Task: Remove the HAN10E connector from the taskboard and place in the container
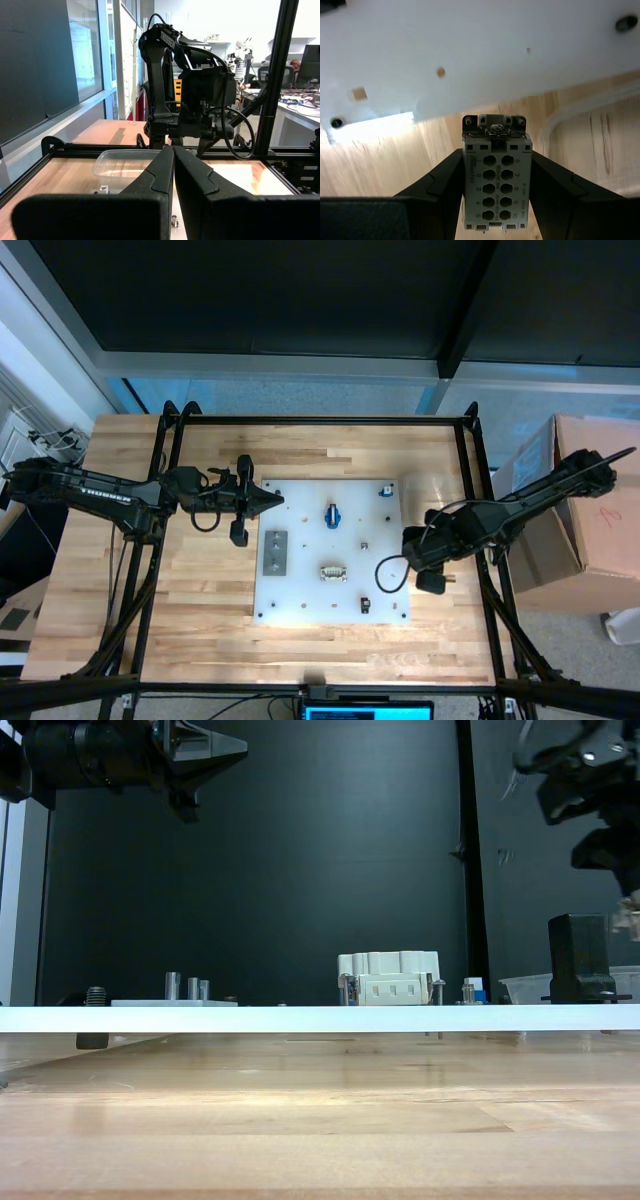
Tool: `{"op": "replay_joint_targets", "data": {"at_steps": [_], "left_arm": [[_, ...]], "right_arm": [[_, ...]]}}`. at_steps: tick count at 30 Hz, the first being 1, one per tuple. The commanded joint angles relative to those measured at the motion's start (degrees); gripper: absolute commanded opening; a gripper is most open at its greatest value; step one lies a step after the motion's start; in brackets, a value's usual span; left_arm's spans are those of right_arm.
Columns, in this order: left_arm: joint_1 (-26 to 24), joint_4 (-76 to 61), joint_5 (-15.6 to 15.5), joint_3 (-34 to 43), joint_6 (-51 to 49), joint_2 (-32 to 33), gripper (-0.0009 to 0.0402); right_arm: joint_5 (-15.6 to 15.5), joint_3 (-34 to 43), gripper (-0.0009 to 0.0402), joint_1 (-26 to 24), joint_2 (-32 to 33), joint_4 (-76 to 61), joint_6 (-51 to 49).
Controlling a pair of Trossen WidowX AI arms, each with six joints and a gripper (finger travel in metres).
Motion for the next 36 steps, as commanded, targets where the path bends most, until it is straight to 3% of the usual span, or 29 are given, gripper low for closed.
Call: {"op": "replay_joint_targets", "data": {"at_steps": [1,15,36], "left_arm": [[0.02,0.02,0.02,0.02,0.0,0.0,0.0],[0.0,0.02,0.02,0.02,0.0,0.0,0.0],[0.02,0.02,0.02,0.02,0.0,0.0,0.0]], "right_arm": [[0.04,-1.73,0.0016,1.53,-1.75,0.0,0.42],[0.02,-7.63,0.0016,6.27,-7.26,0.37,0.79],[0.07,-8.04,0.0016,9.64,-7.37,2.34,0.79]]}}
